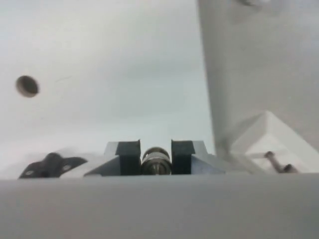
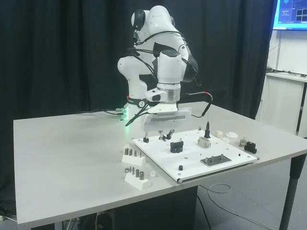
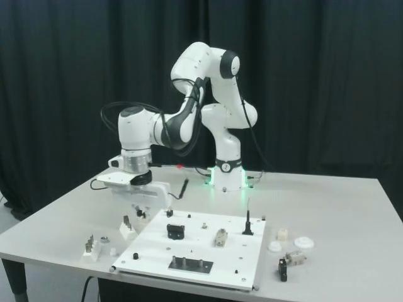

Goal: Insert BNC.

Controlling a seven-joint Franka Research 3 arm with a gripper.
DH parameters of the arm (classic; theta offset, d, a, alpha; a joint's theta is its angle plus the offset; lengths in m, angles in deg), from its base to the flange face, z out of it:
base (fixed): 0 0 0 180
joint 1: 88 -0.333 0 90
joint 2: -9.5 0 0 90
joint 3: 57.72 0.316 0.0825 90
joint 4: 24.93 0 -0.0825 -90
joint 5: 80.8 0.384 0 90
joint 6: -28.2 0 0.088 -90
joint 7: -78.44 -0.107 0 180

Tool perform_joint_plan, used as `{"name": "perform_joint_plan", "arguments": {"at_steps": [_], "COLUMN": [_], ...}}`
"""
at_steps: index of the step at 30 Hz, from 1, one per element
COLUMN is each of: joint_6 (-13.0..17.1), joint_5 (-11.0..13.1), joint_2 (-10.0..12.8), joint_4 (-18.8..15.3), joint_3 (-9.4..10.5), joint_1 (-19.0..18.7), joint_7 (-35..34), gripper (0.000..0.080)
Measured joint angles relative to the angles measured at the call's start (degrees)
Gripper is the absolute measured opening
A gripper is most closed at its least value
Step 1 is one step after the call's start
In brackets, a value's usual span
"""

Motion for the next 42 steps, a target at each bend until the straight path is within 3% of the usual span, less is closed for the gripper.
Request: {"name": "perform_joint_plan", "arguments": {"at_steps": [24,42], "joint_6": [8.25,12.86], "joint_5": [-0.03,-0.03], "joint_2": [-7.41,-10.24], "joint_4": [-12.34,-18.81], "joint_3": [-0.01,0.01], "joint_1": [-5.84,-10.3], "joint_7": [-2.63,-6.52], "gripper": [0.0126,0.0126]}}
